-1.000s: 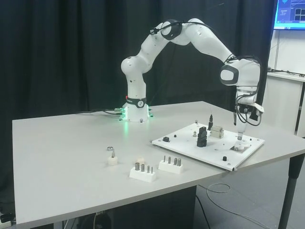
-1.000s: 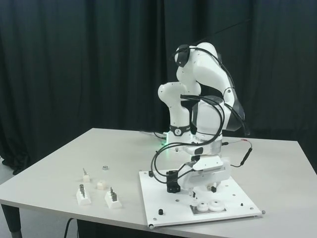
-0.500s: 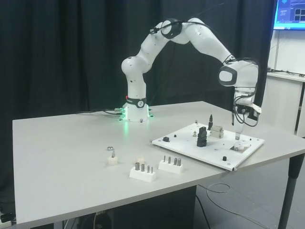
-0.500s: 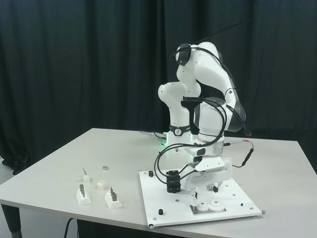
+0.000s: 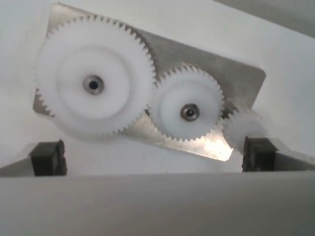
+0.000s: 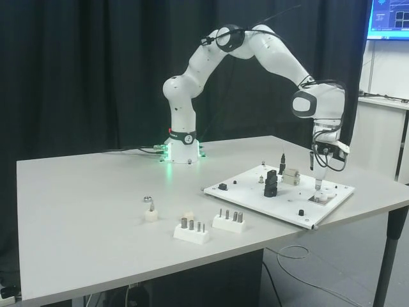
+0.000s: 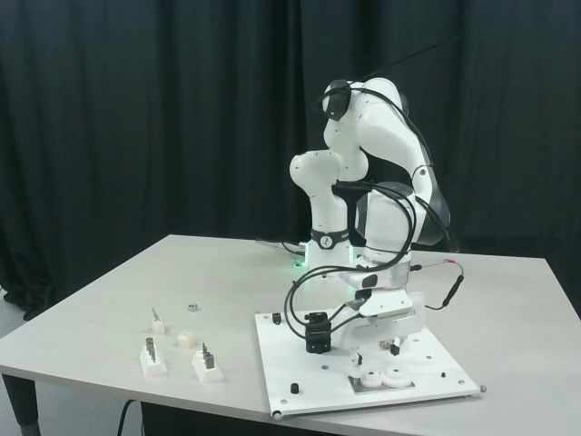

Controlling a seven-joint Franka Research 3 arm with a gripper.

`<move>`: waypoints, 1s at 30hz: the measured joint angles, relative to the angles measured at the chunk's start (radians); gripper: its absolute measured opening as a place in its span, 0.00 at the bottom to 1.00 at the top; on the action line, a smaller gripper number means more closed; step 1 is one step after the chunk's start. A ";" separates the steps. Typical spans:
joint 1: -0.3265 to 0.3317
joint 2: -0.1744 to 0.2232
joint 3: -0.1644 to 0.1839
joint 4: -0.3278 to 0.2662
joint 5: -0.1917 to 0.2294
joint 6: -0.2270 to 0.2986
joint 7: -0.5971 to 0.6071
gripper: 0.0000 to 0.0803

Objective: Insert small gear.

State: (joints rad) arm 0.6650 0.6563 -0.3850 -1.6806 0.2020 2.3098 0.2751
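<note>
My pincer (image 5: 152,157) stands wide, with nothing between its black pads (image 5: 48,157), and it hangs just above the gear plate (image 5: 236,81) without touching anything. Through the wrist camera I see three white gears seated on that grey metal plate: the large gear (image 5: 93,83), the middle gear (image 5: 187,112) meshed against it, and the small gear (image 5: 244,126) meshed against the middle one at the far end of the row, partly hidden by one pad. The small gear is on the plate, not in my grip. From the room cameras, the pincer (image 6: 317,181) hovers over the white board (image 6: 252,192) at the board's corner nearest the surface's (image 6: 83,192) front right corner. On the same board stand a black block (image 6: 271,183) and a few small pegs. Well apart, toward the front middle of the surface, sit two white holders (image 6: 192,231) carrying grey pins and one small white stand (image 6: 150,211). The arm's base (image 6: 181,146) glows green near the back edge.
</note>
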 joint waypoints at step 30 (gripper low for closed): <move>0.000 0.003 0.003 -0.048 0.000 0.101 -0.040 1.00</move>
State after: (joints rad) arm 0.6650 0.6598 -0.3821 -1.7289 0.2015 2.4108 0.2356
